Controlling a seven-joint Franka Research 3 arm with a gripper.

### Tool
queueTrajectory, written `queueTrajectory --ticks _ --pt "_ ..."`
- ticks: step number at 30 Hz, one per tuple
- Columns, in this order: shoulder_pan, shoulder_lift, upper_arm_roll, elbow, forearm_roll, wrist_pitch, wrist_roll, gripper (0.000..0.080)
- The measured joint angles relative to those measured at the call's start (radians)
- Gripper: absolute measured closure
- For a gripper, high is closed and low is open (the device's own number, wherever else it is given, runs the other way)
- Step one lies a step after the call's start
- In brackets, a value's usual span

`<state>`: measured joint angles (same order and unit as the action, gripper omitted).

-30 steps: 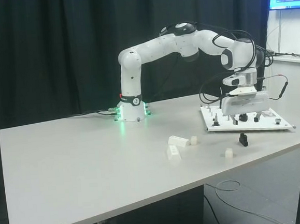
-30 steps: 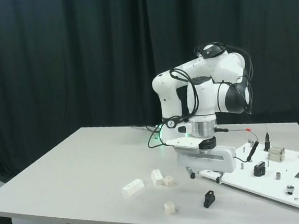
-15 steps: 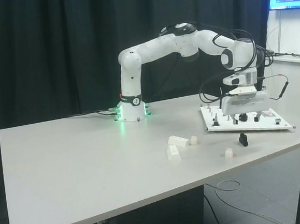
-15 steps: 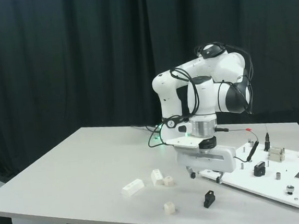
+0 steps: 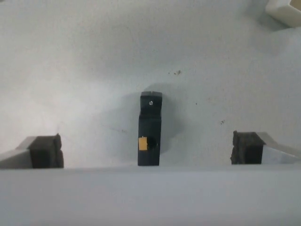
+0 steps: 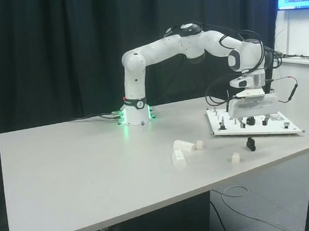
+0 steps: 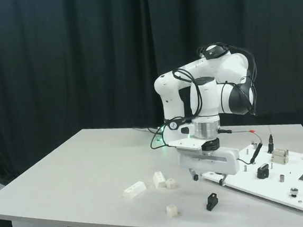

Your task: Remove bolt 4.

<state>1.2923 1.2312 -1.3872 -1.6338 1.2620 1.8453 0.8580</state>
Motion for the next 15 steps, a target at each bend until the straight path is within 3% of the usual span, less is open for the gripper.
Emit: queueTrajectory --ticks 7,15 --pt "0.000 0.000 0.001 0.002 -0.006 0.000 -0.032 0.0003" --pt "0.000 0.000 0.007 0.018 -0.003 0.000 0.047 0.0003"
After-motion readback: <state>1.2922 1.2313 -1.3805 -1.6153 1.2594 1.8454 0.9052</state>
